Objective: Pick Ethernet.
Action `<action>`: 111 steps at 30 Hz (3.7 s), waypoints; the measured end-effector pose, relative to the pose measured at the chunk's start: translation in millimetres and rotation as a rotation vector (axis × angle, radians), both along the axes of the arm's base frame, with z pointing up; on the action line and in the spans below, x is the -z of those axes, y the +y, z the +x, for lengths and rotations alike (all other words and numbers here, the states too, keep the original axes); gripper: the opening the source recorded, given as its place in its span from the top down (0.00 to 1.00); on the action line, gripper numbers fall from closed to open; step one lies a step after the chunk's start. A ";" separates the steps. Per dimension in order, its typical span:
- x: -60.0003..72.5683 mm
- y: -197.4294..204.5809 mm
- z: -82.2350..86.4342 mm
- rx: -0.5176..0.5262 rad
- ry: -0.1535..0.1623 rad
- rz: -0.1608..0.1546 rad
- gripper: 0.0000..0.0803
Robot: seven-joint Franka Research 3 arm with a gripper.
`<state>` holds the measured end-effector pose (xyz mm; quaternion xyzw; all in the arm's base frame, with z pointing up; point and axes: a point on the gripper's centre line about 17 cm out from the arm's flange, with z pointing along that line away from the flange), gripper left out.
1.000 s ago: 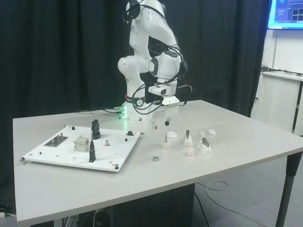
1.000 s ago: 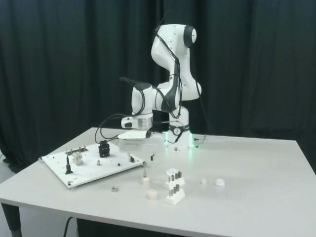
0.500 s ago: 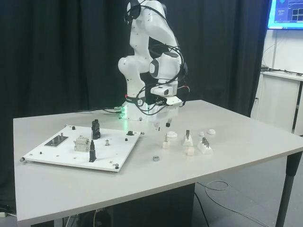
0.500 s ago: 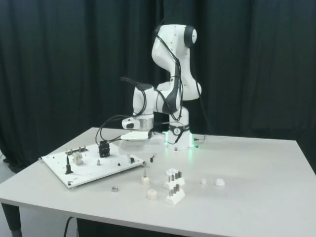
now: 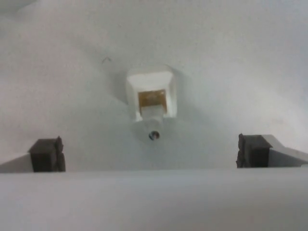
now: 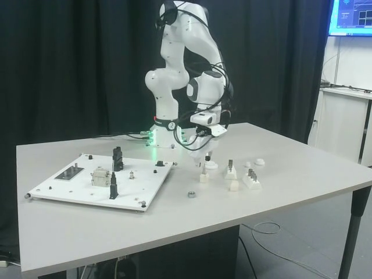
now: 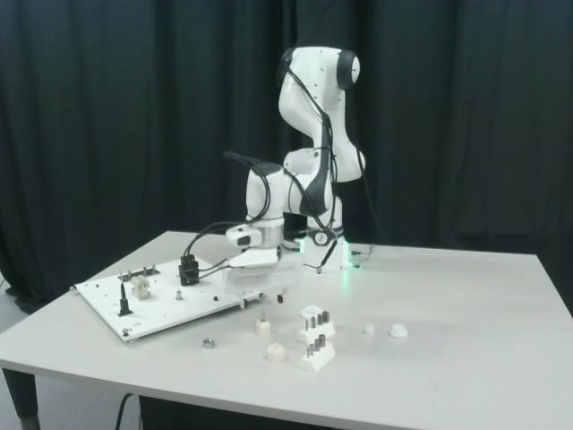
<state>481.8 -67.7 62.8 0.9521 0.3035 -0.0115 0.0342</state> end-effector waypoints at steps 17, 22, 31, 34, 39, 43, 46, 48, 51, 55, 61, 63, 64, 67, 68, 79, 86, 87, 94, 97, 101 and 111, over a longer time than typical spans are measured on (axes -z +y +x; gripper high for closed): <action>18.1 -4.8 -1.4 -0.087 0.013 -0.021 0.00; 21.3 -5.7 0.1 -0.092 0.008 -0.026 0.00; 24.6 -2.9 4.0 -0.084 -0.007 -0.019 0.00; 24.4 -1.7 5.7 -0.081 -0.012 -0.016 0.00; 23.1 -0.3 8.8 -0.073 -0.020 -0.008 0.00; 21.4 0.1 11.9 -0.072 -0.026 -0.005 0.00; 19.8 -0.2 14.8 -0.055 -0.033 0.001 0.00; 18.7 -0.8 16.9 -0.012 -0.042 0.014 0.00; 17.2 -3.9 20.1 0.081 -0.057 0.035 0.00; 15.7 -11.0 23.2 0.208 -0.072 0.055 0.00; 14.7 -20.8 25.6 0.410 -0.085 0.068 0.00; 14.7 -22.4 26.1 0.465 -0.088 0.069 0.00; 14.7 -22.8 26.3 0.492 -0.088 0.069 0.00; 14.9 -22.9 26.3 0.569 -0.089 0.071 0.00; 15.0 -22.7 26.1 0.592 -0.088 0.072 0.00; 17.8 -13.9 16.6 0.904 -0.048 0.077 0.00; 20.9 -3.3 10.2 1.038 -0.023 0.071 0.00; 21.4 -1.8 9.3 1.064 -0.020 0.069 0.00; 24.3 3.9 5.3 1.293 -0.015 0.060 0.00; 24.8 3.9 4.6 1.349 -0.016 0.057 0.00; 25.3 3.0 4.5 1.408 -0.021 0.057 0.00; 28.4 2.3 5.6 1.513 -0.040 0.091 0.00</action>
